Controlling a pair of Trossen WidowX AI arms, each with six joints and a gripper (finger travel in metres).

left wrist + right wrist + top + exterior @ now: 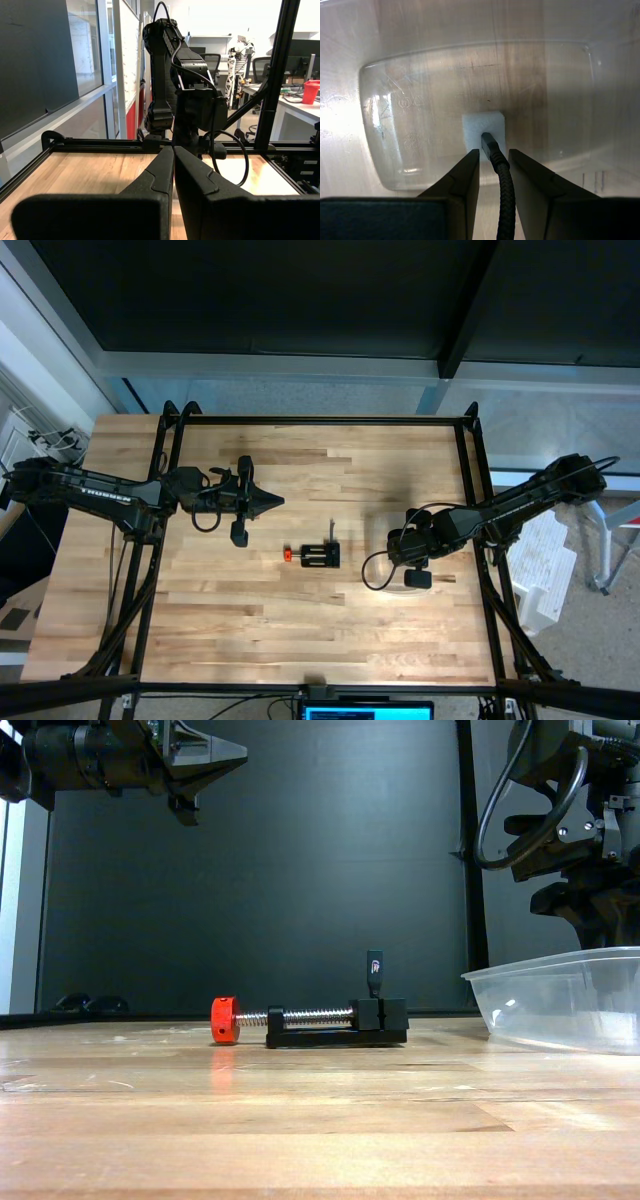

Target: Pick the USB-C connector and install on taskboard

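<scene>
1. High view: The taskboard point(320, 556) lies near the centre of the worktop point(250, 630), with its red-orange knob point(287, 554) toward the left edge. A thin dark post point(331, 530) rises from the end away from the knob. The left gripper point(272, 502) hangs between the left edge and the centre. It points toward the right edge and is well apart from the taskboard. The right gripper point(410, 545) points downward between the taskboard and the right edge.

2. Low view: The taskboard point(335, 1025) rests flat on the worktop. A bright threaded screw point(310, 1016) runs from the knob into the block, and the post point(374, 972) stands upright. A clear tray point(500, 1010) sits toward the right edge, apart from the taskboard. The right gripper reaches down over the tray. The left gripper point(225, 760) is held high above the worktop.

3. Left wrist view: The left gripper point(173, 152) has its jaws closed, with the fingers meeting and nothing between them. The right arm point(190, 100) stands opposite.

4. Right wrist view: The USB-C connector point(490, 147) is inside the tray point(420, 100). Its dark plug tip is on or in a white foam square point(480, 125), and a braided lead point(505, 205) runs back from it. The right gripper point(494, 154) has its jaws narrowly apart, one on each side of the connector. A sliver of gap shows on each side, and I cannot tell whether the pads touch it.
</scene>
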